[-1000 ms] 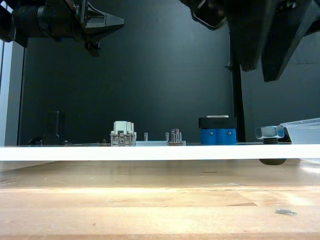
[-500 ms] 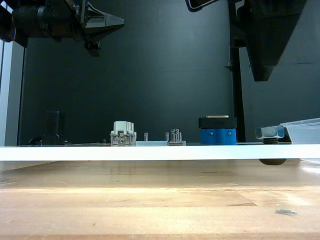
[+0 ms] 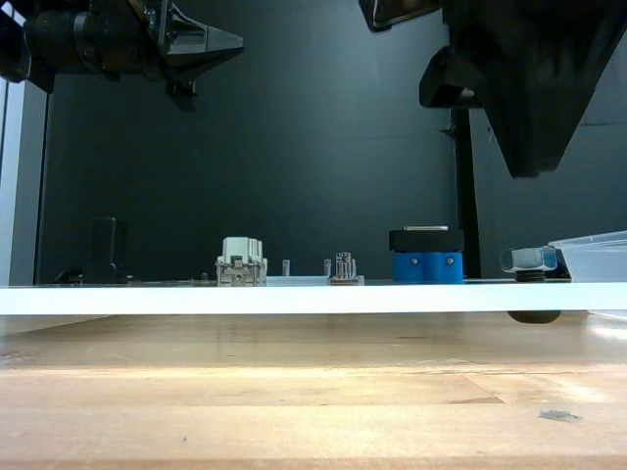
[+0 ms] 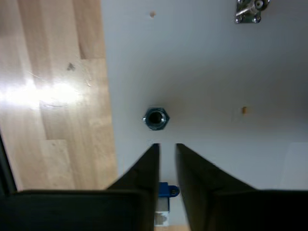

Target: Pick the M12 fastener and fasten on the M12 threads

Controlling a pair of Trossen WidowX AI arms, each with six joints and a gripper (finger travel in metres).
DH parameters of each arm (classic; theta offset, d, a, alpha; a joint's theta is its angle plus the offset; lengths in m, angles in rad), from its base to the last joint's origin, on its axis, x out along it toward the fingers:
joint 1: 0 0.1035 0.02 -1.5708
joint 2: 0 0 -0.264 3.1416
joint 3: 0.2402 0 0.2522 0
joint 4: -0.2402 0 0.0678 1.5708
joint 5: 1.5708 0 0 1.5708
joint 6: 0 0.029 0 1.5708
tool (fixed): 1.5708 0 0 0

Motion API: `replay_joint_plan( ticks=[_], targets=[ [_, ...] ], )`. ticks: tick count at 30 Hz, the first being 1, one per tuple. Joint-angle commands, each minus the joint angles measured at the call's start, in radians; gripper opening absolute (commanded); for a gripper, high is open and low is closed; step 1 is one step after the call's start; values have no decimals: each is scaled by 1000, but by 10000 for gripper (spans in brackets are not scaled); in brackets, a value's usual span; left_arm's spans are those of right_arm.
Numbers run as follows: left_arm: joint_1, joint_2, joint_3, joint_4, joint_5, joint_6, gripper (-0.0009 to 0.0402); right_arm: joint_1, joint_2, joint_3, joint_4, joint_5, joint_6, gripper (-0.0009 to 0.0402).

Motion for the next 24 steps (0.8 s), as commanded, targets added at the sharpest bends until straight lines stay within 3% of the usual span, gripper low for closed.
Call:
replay_joint_plan(
  ticks=[1, 5, 24],
  targets=[
    [0, 0, 0, 0, 0, 0, 0, -11, 0, -19, 14, 1, -1, 4],
    [0, 0, 0, 0, 0, 0, 0, -11, 0, -47, 34, 30, -9, -2],
    [0, 0, 0, 0, 0, 0, 0, -7, -6, -159, 161, 25, -6, 0]
  ],
)
